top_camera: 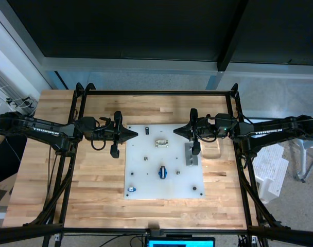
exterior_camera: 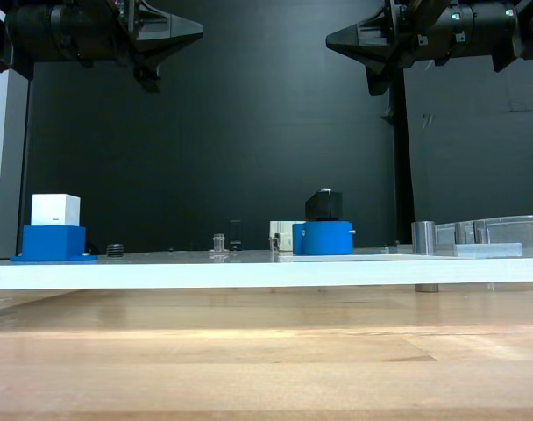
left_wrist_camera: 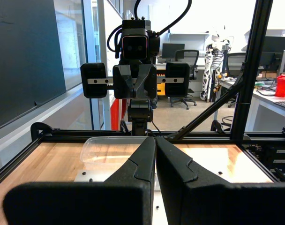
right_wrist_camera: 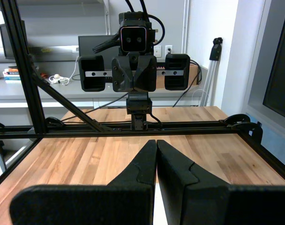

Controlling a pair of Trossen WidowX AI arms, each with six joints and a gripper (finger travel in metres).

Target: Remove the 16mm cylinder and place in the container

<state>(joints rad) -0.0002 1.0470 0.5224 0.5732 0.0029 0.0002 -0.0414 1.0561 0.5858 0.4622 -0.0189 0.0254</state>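
16mm cylinder (top_camera: 146,129): stood upright near the far edge of the white board (top_camera: 169,188), long axis vertical. Lay just off the tip of the left gripper (top_camera: 136,133), hung high above, fingers pinched together, empty. Right gripper (top_camera: 175,130) farther off, likewise closed on nothing, nearer the container (top_camera: 216,150) beside the board's right edge.

One left pincer (top_camera: 136,133), one right pincer (top_camera: 176,130), one container (top_camera: 214,150), one white board (top_camera: 144,177).

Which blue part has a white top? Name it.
The left blue block; the round one is black-topped. Overhead, left gripper and right gripper hang shut.
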